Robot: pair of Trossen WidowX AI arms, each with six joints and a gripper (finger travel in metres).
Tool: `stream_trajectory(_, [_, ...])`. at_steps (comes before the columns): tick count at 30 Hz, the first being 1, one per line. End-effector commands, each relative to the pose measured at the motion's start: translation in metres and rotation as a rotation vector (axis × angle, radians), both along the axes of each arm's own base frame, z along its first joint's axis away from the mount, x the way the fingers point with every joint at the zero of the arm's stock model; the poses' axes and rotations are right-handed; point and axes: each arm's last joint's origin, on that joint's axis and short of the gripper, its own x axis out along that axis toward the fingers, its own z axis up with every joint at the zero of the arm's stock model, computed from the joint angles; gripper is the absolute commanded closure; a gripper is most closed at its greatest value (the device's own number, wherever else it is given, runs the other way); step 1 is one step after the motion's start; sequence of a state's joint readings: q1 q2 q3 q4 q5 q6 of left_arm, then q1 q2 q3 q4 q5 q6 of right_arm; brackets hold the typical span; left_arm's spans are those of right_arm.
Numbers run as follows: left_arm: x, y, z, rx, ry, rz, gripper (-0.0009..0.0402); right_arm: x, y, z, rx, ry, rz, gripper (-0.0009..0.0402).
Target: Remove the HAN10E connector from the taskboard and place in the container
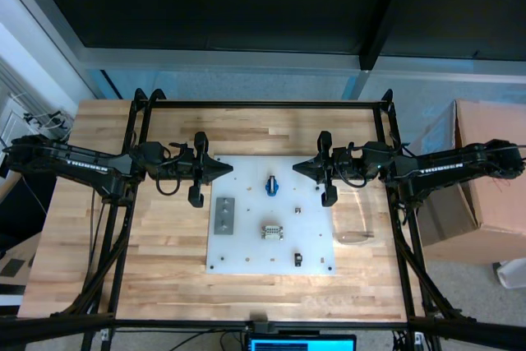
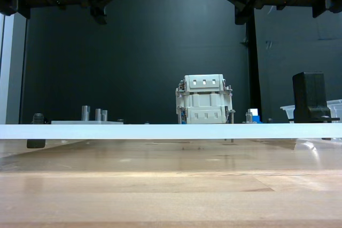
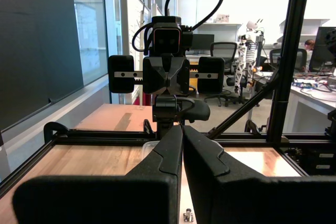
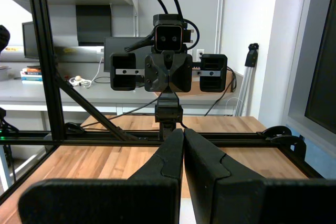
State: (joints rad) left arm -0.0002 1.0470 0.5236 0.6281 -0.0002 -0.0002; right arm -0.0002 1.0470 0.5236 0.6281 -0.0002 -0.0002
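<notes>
Both arms hang high over the white board, well above everything on it. The left pincer is over its far-left corner and the right pincer faces it from the far right. Both wrist views show the fingers pressed together and holding nothing. The connector stands upright in its seat near the middle of the board, untouched. From the low view it looks fully seated, though I can't tell how its latches are set. My first worry is coming down with a shut pincer — it would land on the connector's top rather than straddle it, so the fingers need to open first. A pull that isn't straight up could jam the housing in its seat, or drag the board across the worktop. The container lies just off the board's right edge. It is clear plastic and its rim is hard to make out, so I could release over the edge by mistake. There is open board all round the connector: the grey block is off to its left and the small black block sits nearer me. The carry to the right looks free — only the black frame bounds it.
</notes>
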Motion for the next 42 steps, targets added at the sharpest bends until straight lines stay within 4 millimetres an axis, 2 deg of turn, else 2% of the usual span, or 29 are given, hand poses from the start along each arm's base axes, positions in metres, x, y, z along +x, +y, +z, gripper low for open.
stream_trajectory(1, [0.0,0.0,0.0,0.0,0.003,0.0,0.0393,0.0,0.0,-0.005,0.0,0.051,0.001,0.0393])
stream_trajectory(13, [0.0,0.0,0.0,0.0,0.003,0.0,0.0393,0.001,0.001,-0.003,0.036,0.063,0.006,0.0394])
stream_trajectory(20, [0.0,0.0,0.0,0.0,0.003,0.0,0.0393,0.014,0.008,0.01,0.047,0.413,0.025,0.0393])
stream_trajectory(27, [0.0,0.0,0.0,0.0,0.003,0.0,0.0393,0.033,0.026,0.022,0.018,0.696,0.083,0.0393])
stream_trajectory(42, [0.0,0.0,0.0,0.0,0.003,0.0,0.0393,0.068,0.059,0.039,0.001,1.103,0.107,0.0393])
